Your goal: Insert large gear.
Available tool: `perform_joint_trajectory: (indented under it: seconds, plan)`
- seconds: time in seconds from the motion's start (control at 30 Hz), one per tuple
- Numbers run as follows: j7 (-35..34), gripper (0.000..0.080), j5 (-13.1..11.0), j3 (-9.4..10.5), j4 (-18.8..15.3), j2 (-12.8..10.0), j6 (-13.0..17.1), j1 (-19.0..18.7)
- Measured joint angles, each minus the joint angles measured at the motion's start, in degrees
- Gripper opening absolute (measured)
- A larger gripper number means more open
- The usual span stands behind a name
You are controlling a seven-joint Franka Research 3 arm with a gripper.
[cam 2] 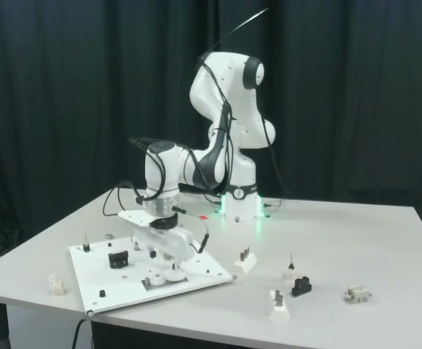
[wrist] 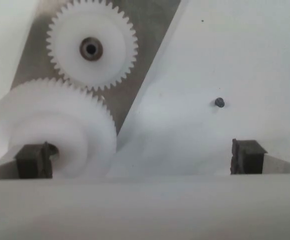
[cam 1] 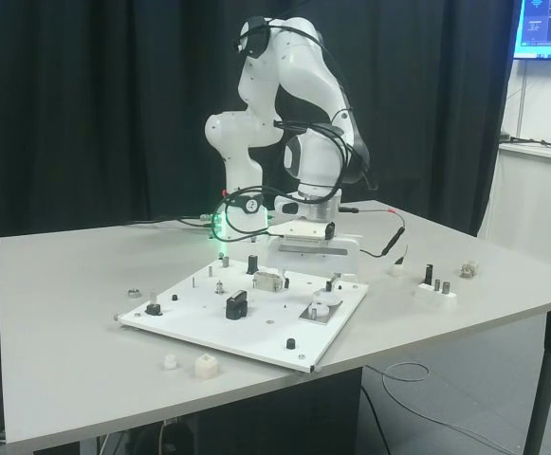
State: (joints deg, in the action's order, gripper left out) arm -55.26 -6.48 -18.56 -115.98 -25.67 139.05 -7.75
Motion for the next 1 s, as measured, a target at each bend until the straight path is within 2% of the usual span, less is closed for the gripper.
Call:
perform_joint_trajectory:
  seconds: [1.0]
  plan:
    - [0.0, 0.08, 0.0, -0.12, -1.7, 0.1, 3.4, 0.0]
